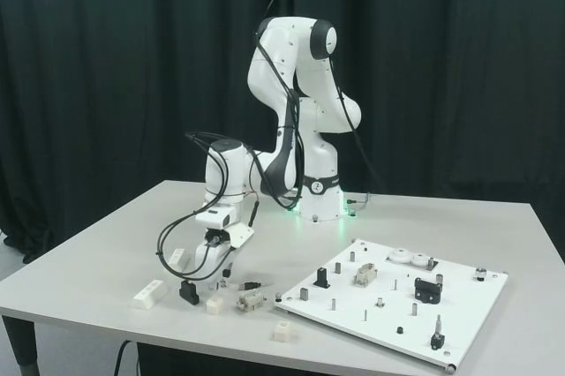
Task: Place BNC.
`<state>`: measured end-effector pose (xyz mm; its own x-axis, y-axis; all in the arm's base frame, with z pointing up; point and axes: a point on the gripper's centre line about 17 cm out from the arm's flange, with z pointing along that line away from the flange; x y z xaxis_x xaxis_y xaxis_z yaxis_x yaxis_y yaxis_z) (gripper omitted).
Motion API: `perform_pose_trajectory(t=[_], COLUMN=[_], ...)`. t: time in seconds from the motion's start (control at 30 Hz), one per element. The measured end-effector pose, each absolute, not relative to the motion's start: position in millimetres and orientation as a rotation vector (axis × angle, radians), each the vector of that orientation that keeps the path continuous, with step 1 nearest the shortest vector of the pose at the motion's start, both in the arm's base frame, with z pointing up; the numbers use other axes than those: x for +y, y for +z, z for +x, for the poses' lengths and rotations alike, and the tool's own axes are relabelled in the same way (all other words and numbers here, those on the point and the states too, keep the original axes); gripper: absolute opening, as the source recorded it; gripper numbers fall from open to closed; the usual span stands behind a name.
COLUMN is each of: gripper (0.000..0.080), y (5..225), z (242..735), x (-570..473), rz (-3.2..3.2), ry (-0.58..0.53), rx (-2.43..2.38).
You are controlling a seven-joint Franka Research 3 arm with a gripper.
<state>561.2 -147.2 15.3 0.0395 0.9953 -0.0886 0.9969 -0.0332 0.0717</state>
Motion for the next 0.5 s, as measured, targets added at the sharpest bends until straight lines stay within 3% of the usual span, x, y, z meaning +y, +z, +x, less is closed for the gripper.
perform_pose_trajectory(t=[0.17,0.2,0.5], gripper=[0.0298,0.0757,0.0792], y=[22.6,24.4,45.3], z=[569.9,571.4,584.1], x=[-147.8,-147.8,-148.4], rz=[2.173,2.172,2.181], ry=[-0.012,-0.011,-0.007], rx=[2.098,2.098,2.092])
